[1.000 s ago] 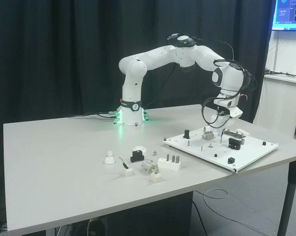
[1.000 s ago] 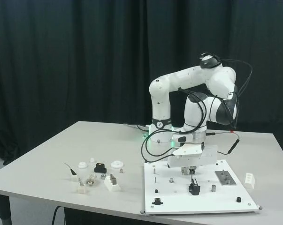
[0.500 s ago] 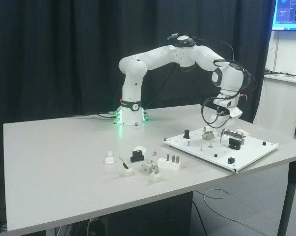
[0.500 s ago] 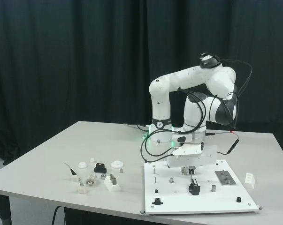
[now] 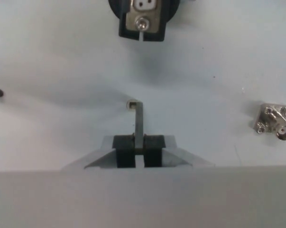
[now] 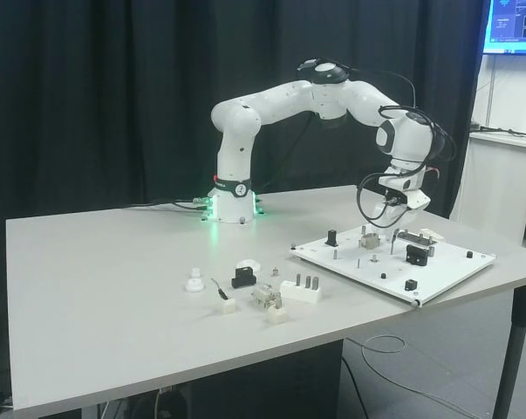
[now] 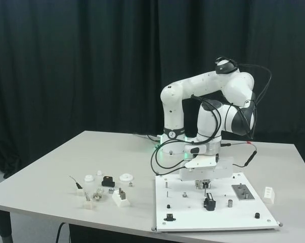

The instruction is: Insert square peg 1.

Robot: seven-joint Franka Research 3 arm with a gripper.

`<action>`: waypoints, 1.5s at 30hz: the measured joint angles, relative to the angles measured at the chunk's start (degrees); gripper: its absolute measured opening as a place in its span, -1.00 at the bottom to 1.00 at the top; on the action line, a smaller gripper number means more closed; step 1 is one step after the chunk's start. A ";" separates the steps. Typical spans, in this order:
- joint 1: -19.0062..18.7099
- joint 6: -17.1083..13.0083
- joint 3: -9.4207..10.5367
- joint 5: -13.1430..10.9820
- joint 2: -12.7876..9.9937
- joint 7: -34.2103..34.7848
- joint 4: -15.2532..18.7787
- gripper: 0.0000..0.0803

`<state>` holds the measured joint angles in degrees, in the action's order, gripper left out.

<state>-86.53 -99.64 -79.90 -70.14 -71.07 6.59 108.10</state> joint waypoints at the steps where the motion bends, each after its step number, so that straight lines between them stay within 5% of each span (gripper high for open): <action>1: -0.01 0.00 0.00 0.00 0.00 0.00 0.00 -0.91; 45: -0.69 -0.09 0.18 0.12 0.24 0.85 -0.03 -0.91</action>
<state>-87.22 -99.73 -79.72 -70.01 -70.82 7.44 108.07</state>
